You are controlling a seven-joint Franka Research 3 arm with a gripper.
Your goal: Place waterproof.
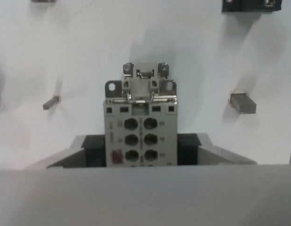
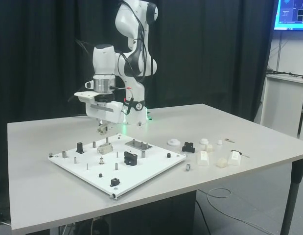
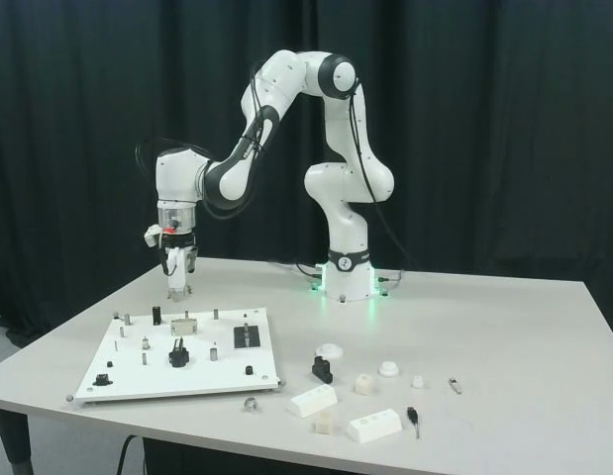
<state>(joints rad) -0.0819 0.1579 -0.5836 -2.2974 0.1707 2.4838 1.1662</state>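
In the wrist view a grey waterproof connector with several round sockets and a metal latch on its end sits between the black pads. My gripper is shut on it. The room views show the gripper hanging a little above the far left part of the white board, with the small part sticking out below the fingertips. Only white board surface lies directly under the connector.
A grey block stands on the board close to the gripper, with several pegs and black fixtures around it. Loose white blocks and a black part lie on the grey table beside the board.
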